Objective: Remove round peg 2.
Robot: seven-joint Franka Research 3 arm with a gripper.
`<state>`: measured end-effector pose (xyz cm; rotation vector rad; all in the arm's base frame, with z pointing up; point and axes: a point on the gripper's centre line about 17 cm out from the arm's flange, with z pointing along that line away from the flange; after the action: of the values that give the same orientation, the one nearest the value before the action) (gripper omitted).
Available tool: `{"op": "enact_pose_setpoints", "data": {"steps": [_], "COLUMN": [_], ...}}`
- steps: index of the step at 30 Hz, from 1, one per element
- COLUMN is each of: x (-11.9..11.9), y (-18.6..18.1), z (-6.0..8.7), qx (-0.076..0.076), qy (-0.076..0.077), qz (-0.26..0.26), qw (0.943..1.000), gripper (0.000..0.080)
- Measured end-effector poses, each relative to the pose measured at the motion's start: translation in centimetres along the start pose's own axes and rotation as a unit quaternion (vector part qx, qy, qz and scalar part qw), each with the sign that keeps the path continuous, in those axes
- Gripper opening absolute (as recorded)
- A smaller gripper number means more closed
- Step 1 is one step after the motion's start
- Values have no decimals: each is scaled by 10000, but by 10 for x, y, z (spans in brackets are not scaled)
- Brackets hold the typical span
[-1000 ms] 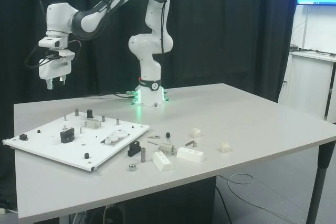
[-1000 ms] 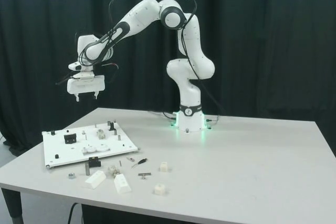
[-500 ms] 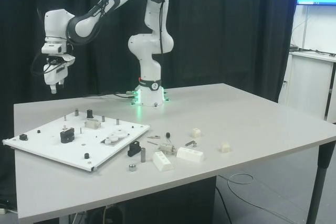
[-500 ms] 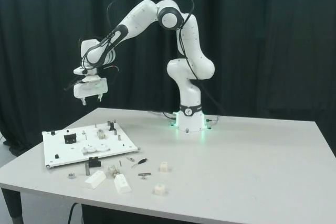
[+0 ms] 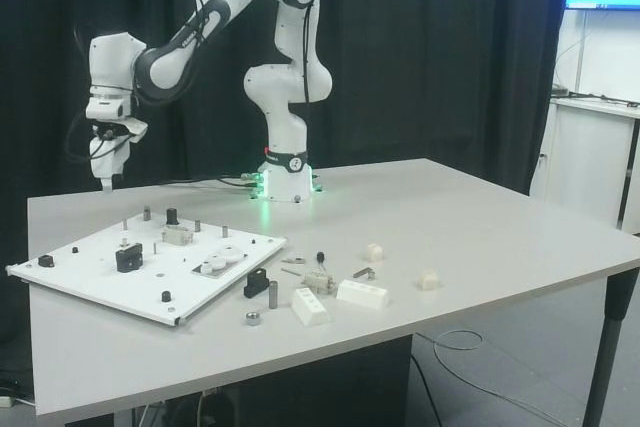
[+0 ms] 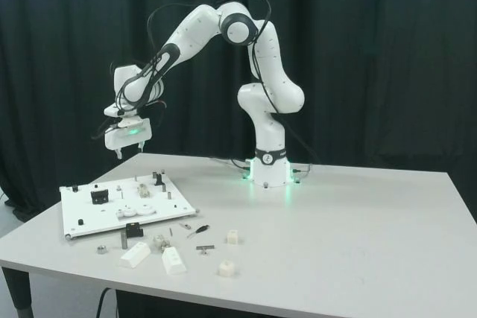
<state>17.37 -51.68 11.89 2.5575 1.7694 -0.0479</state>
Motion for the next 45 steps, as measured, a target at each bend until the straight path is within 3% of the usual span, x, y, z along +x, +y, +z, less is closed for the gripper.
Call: {"op": "enact_pose_setpoints", "data": {"steps": [13, 29, 45], "x": [0, 2, 17], "y": [-5, -3, 1], "z": [31, 42, 54], "qx": [253, -57, -111], "qy": [-41, 179, 397], "qz": [27, 45, -241], "qw": [9997, 9998, 9989], "gripper": [800, 800, 800]}}
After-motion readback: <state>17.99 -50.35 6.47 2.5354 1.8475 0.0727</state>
